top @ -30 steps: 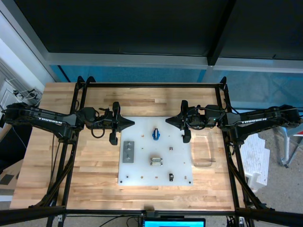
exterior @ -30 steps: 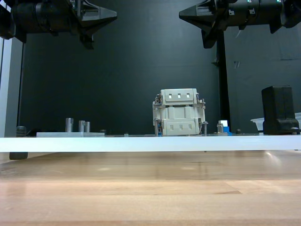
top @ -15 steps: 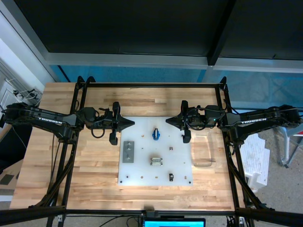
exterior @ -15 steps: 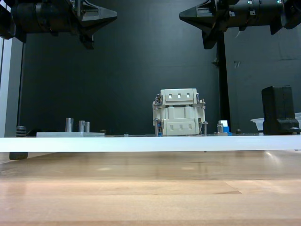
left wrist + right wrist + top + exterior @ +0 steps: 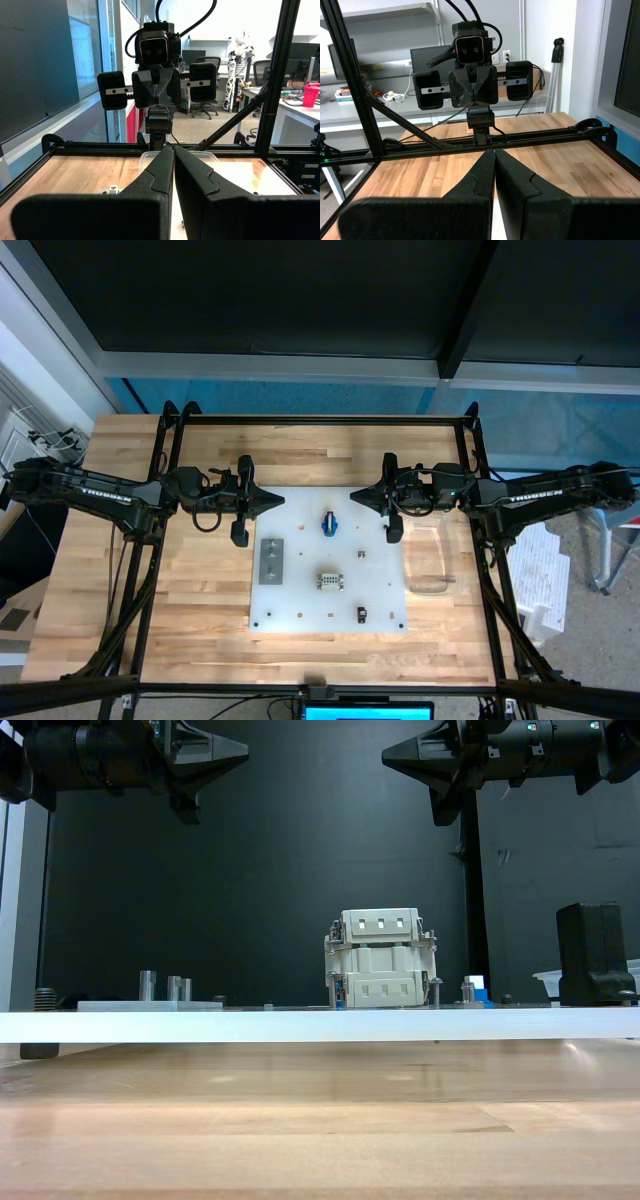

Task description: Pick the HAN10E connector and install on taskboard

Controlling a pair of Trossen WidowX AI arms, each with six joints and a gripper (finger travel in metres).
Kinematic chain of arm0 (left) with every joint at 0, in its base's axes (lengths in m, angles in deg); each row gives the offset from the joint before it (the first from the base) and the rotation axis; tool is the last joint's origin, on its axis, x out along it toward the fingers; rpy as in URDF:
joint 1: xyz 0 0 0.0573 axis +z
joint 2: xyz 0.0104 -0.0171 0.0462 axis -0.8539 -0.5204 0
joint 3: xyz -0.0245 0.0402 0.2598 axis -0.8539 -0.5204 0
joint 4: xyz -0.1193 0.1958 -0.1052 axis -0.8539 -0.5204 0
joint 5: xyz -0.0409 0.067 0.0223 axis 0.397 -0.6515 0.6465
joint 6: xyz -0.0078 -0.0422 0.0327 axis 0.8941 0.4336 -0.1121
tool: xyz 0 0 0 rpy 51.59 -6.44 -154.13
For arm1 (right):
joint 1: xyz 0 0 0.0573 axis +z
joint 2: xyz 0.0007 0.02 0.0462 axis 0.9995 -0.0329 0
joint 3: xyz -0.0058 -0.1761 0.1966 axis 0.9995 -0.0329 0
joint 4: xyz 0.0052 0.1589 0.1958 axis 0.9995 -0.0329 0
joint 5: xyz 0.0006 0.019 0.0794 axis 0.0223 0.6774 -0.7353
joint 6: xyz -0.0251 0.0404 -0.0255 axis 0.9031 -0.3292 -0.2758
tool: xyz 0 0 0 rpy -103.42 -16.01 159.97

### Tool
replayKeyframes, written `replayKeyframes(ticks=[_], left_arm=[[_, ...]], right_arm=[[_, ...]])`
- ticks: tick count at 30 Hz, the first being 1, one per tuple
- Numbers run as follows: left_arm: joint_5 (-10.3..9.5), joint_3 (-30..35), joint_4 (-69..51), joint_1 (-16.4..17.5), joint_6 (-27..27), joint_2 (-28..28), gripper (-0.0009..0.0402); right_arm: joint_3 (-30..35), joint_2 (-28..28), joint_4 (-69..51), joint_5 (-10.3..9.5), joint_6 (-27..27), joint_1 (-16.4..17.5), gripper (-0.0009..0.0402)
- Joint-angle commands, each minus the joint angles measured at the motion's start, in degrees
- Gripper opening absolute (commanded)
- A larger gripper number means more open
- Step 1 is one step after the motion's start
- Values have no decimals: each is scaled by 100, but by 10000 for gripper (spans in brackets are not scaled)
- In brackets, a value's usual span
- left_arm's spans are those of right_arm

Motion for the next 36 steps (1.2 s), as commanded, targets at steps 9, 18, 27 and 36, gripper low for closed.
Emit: replayKeyframes(ticks=[9, 18, 27, 36], left_arm=[[2, 0, 2, 0, 0, 0, 1], [2, 0, 2, 0, 0, 0, 1], [2, 0, 2, 0, 0, 0, 1], [2, 0, 2, 0, 0, 0, 1]], right_arm=[[2, -4, 15, 20, -15, 0, 0], [2, -4, 11, 20, 0, 0, 0], [2, -4, 15, 24, 87, -2, 0], [2, -4, 13, 22, 85, 0, 0]])
